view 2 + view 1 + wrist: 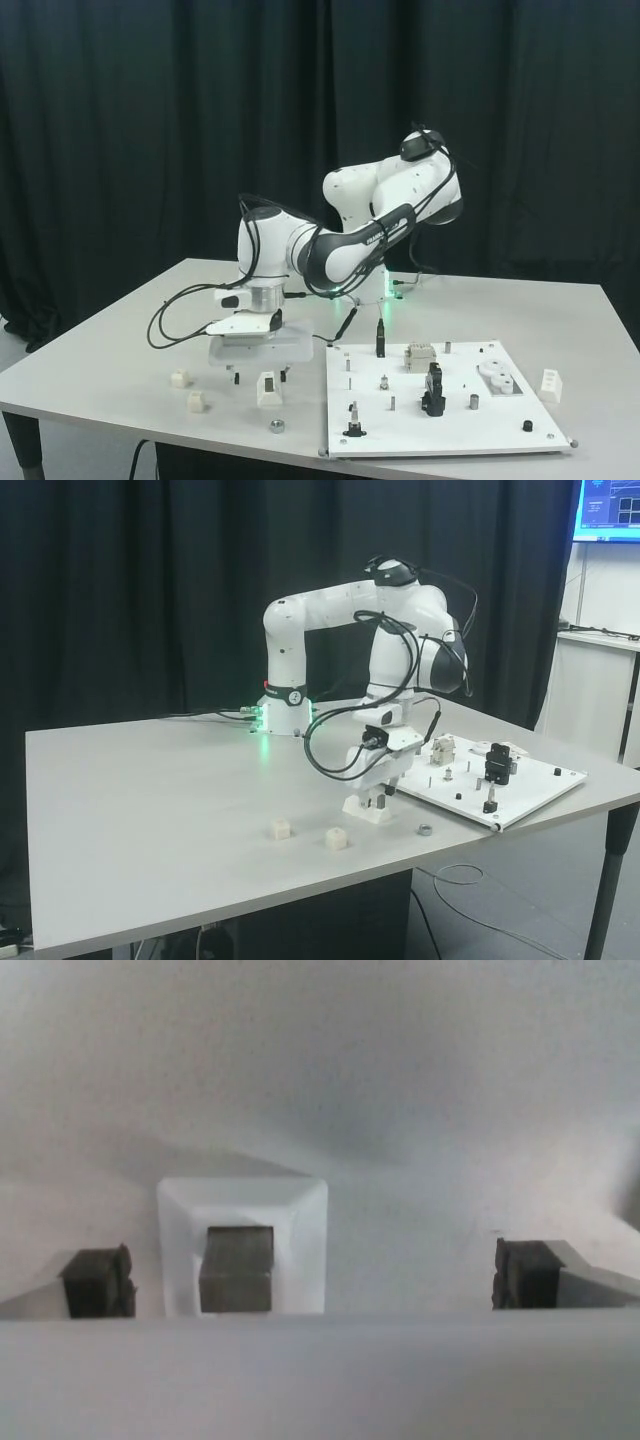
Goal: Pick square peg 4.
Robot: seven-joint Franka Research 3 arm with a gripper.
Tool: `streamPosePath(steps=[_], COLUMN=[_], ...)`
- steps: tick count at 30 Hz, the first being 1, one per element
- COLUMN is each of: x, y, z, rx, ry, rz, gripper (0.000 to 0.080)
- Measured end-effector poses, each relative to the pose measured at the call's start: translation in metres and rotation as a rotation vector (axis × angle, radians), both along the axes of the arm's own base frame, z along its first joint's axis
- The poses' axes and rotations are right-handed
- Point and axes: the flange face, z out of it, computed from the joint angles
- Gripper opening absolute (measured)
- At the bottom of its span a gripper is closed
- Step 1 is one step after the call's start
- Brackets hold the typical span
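Fingers (97,1283) spread wide, astride square peg 4 (237,1268) upright in its white holder (243,1210), near bench (150,790) front edge.

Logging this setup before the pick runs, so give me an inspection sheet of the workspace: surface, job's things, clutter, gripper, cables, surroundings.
Surface: grey table, with a white board on it.
Job's things: grey square peg standing in a white holder.
Clutter: two small white blocks, a metal ring, small parts on the board.
Gripper: gripper open, fingers either side of the holder, nothing held.
Cables: black cables looped along the arm; another hangs under the table edge.
Surroundings: black curtain; a screen at one corner.
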Motion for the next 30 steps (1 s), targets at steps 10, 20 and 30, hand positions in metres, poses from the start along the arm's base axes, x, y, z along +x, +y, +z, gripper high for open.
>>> streamPosePath(steps=[10,20,30], x=[0.002,0.002,0.003], y=[0.005,0.006,0.008], z=[-0.007,-0.013,-0.017], rx=[0.019,0.024,0.037], ry=[0.008,0.018,0.047], rz=[-0.002,0.003,0.028], gripper=[0.0800,0.0614,0.0450])
